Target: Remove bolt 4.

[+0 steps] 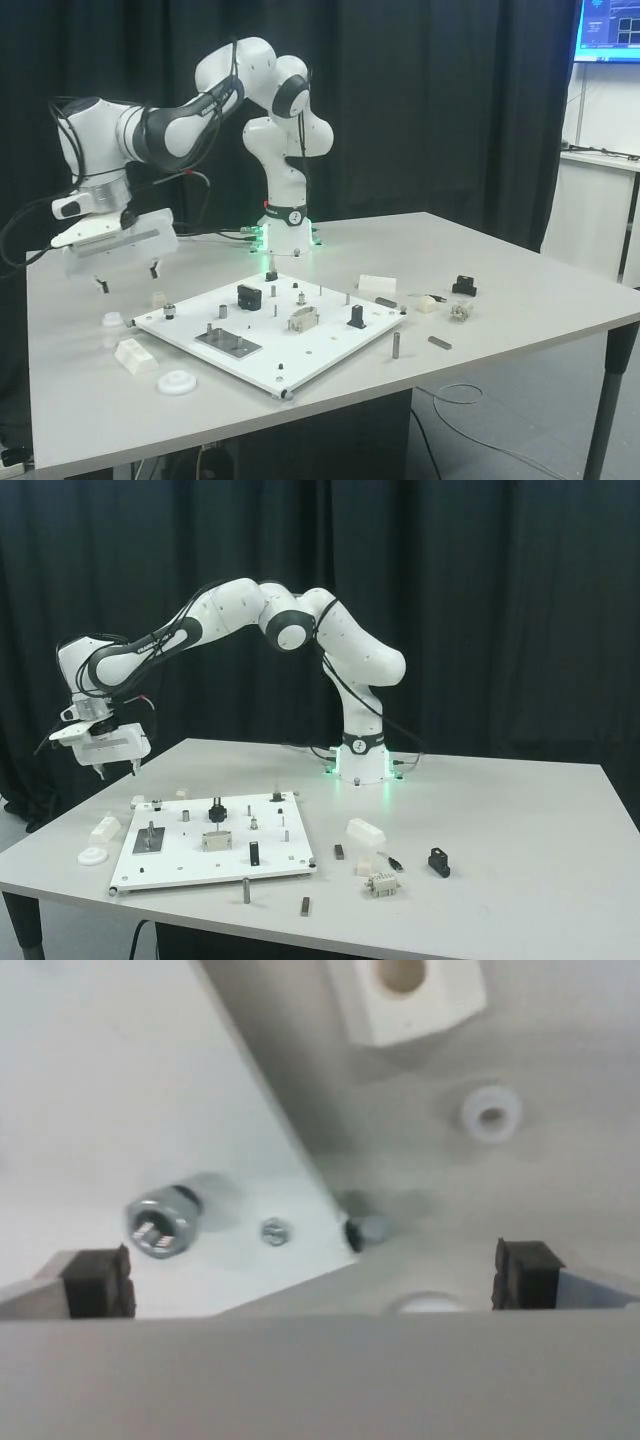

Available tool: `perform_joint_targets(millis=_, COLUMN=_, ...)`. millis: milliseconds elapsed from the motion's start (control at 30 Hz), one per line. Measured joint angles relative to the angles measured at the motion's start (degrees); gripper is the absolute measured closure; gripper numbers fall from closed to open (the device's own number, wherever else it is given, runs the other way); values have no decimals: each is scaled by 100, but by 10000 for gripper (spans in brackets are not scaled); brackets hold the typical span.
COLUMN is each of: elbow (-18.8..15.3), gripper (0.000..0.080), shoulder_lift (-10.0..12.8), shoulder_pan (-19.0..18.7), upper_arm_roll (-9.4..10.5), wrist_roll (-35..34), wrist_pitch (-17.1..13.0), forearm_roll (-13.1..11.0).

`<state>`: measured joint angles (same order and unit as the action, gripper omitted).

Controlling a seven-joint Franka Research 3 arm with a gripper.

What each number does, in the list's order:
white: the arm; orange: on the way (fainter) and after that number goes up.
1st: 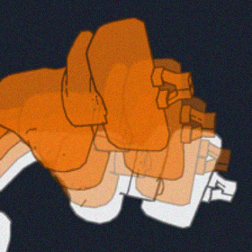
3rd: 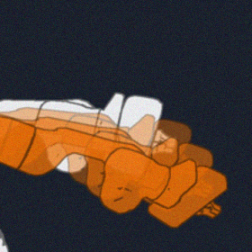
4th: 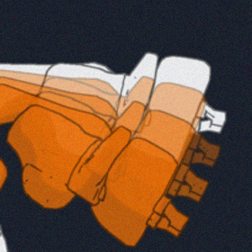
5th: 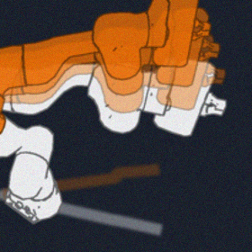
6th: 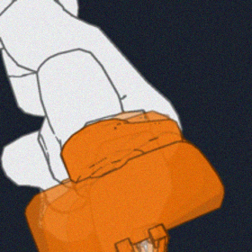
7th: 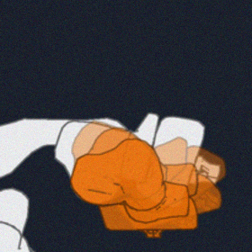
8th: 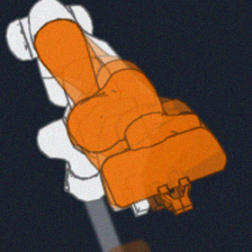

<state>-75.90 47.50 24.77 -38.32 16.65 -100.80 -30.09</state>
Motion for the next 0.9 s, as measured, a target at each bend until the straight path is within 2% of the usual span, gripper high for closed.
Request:
perform_joint_targets(millis=167, elbow=-299, gripper=3, shoulder_lift=-162, shoulder_pan=-212, upper_arm_roll=-75, wrist_roll=-454, wrist_pitch=3, forearm_roll=0)
perform_joint_targets(millis=300, elbow=-541, gripper=3, shoulder_lift=-278, shoulder_pan=-384, upper_arm_roll=-147, wrist_roll=-1073, wrist_pitch=-19, forearm_roll=0)
perform_joint_targets(millis=500, elbow=-898, gripper=3, shoulder_lift=-443, shoulder_pan=-616, upper_arm_roll=-223, wrist_roll=-1676, wrist_pitch=-164, forearm_roll=0)
perform_joint_targets(millis=900, elbow=-1718, gripper=3, shoulder_lift=-808, shoulder_pan=-995, upper_arm_roll=-277, wrist_roll=-2920, wrist_pitch=-846, forearm_roll=0)
